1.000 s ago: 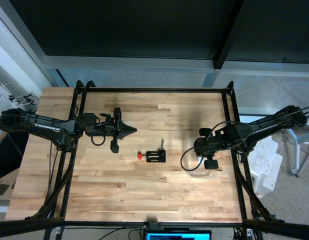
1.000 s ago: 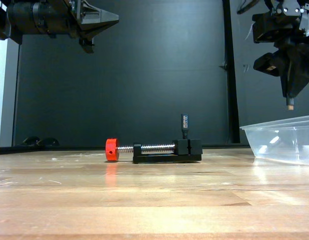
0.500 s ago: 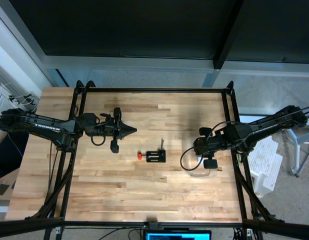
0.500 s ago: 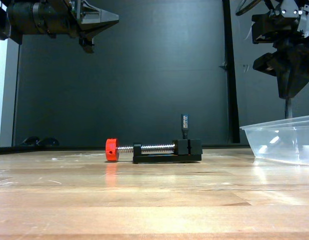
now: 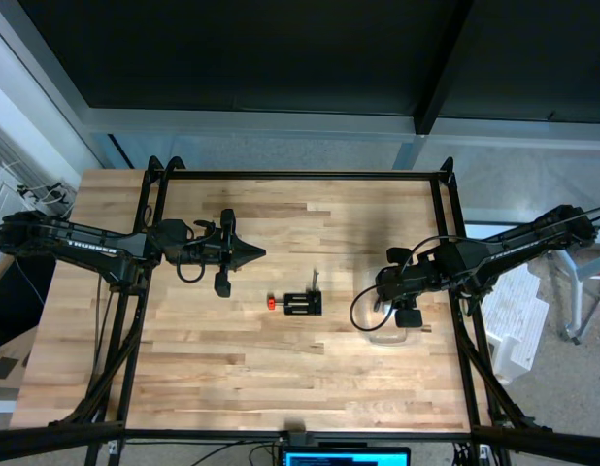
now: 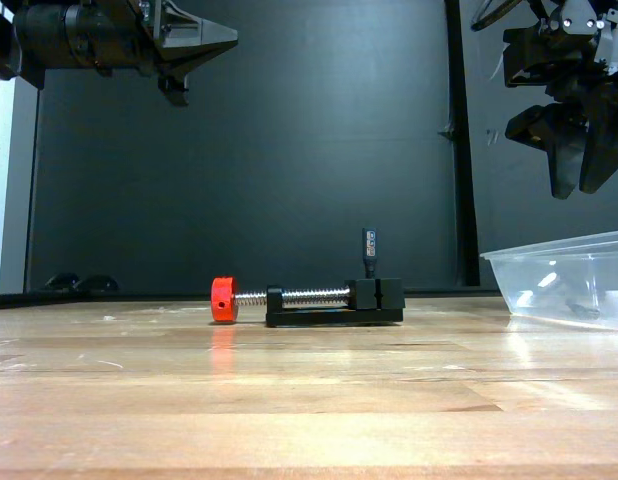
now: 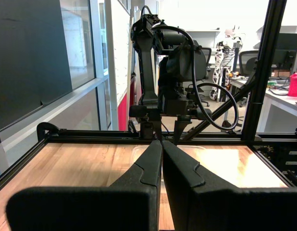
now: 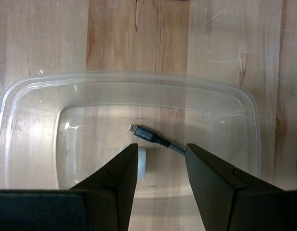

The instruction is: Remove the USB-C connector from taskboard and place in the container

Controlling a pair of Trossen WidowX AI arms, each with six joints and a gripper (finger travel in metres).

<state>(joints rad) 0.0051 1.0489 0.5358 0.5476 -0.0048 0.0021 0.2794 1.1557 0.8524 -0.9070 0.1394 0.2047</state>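
The USB-C connector [image 8: 147, 135] is seen lying flat on the floor of the container [image 8: 129, 77], its short braided cable stub trailing from one end. A small white block [image 8: 142, 161] is found in the container near it. The container is set on the worktop [image 5: 232, 369] on the side of the taskboard [image 5: 302, 303] away from its orange-red knob [image 5: 271, 302], apart from the taskboard.

The right gripper [image 8: 162, 166] is held directly above the container, pointed down into it, with its fingers [image 8: 117, 178] spread apart and nothing between them. In the low view the fingertips are seen well above the container's rim.

The left gripper [image 5: 253, 253] is held high over the worktop on the knob side of the taskboard, well apart from it and pointed toward the right arm. Its fingers [image 7: 143, 168] are pressed together, with nothing gripped.

A thin upright piece [image 6: 369, 250] is seen standing on the taskboard at the end away from the knob.
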